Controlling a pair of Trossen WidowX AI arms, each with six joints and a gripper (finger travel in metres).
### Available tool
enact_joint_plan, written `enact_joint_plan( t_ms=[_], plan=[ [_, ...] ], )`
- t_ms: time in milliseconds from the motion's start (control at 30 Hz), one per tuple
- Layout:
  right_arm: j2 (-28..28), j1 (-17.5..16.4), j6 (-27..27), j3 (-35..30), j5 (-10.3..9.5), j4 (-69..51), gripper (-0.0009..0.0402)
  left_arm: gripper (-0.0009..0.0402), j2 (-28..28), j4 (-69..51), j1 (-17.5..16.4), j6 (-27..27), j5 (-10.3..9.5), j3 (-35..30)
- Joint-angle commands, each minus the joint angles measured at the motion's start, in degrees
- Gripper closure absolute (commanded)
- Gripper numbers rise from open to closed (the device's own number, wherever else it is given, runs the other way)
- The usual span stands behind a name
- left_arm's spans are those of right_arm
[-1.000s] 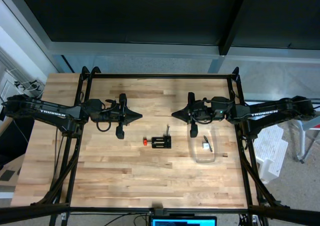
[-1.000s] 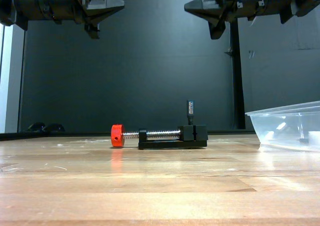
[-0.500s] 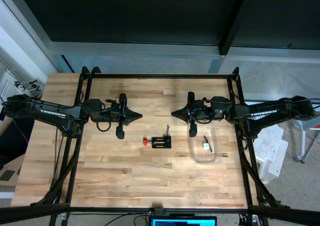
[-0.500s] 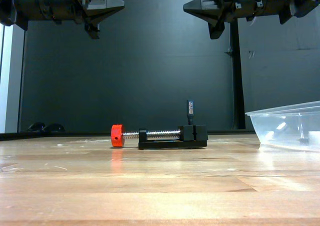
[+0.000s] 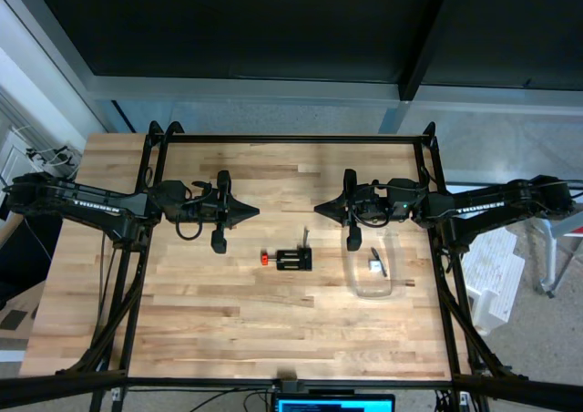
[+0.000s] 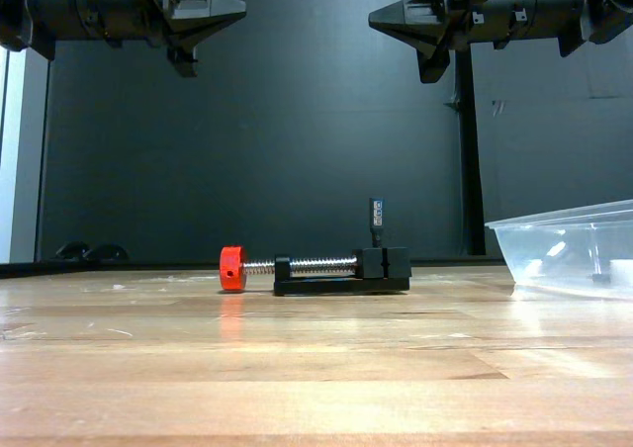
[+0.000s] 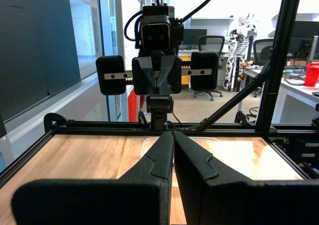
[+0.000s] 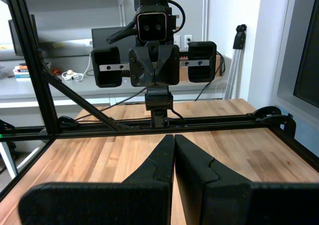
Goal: Remove the USB-C connector from taskboard and place in the container
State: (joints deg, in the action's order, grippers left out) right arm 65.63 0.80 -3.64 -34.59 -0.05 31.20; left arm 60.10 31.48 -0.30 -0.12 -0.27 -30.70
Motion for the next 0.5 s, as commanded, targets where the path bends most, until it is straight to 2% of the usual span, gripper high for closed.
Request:
enact_joint_plan(
  t_ms=[33,500],
  plan=[
    [0.0,0.0,0.1,0.0,0.02,0.3,0.0393,0.0393,0.0,0.0,0.0,0.0,0.02,0.0],
    [0.0,-0.1,0.9,-1.1,0.02,-0.3,0.0393,0.0393,0.0,0.0,0.0,0.0,0.0,0.0]
  ],
)
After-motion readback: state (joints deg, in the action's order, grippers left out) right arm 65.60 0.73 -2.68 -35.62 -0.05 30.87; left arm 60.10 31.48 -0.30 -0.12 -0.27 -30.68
